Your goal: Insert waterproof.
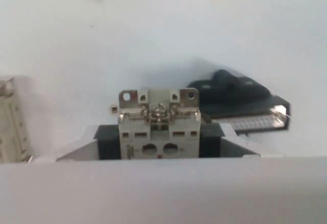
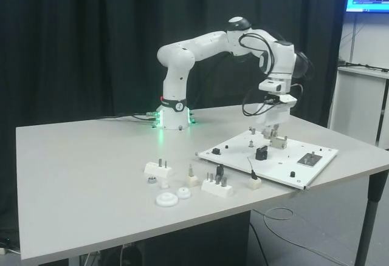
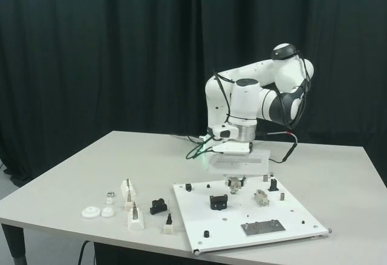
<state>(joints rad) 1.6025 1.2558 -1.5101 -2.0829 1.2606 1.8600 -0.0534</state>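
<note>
While the gripper [image 3: 234, 184] hangs low over the white board [image 3: 199, 225], fingers closed on a small metal connector [image 1: 159, 122], the black connector [image 1: 240, 98] lies just beside it on the board.

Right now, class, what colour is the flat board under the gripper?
White. The board shows best in the second room view, lying on the grey table.

White arm [image 2: 206, 44] above white board [image 2: 267, 156]

Board [image 2: 316, 169] lies on table [image 2: 73, 169]; loose parts [image 2: 164, 169] just beside it.
</note>
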